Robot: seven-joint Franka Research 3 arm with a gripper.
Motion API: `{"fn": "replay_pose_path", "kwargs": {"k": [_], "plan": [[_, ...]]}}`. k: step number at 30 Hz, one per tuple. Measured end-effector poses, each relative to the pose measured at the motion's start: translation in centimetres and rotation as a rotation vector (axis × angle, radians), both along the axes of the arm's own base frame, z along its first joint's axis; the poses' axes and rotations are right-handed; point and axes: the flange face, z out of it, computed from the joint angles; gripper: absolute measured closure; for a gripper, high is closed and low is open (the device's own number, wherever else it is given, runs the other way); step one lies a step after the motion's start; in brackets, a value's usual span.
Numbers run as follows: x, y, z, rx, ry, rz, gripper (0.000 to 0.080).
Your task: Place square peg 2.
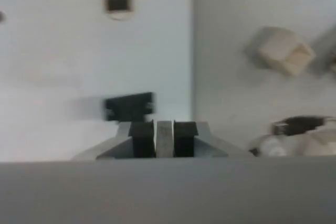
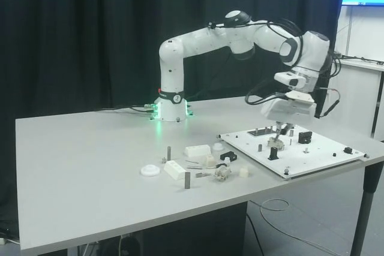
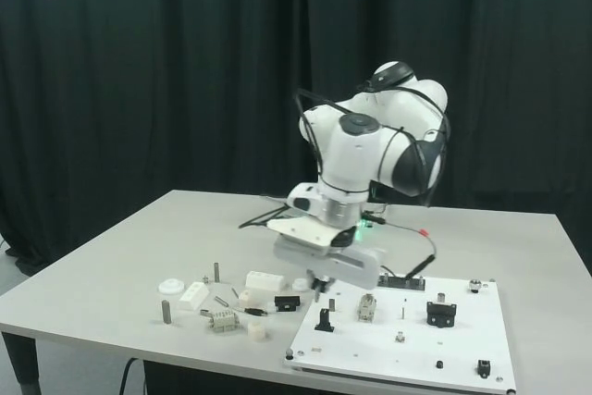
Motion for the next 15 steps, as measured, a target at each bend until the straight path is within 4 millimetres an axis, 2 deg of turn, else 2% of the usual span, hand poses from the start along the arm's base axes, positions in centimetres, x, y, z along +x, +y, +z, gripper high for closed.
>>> {"fn": "replay_pose_path", "kwargs": {"k": [15], "plan": [[-1.8,-7.6,-1.6,-0.003,0.025,-0.032,0.0729]]}}
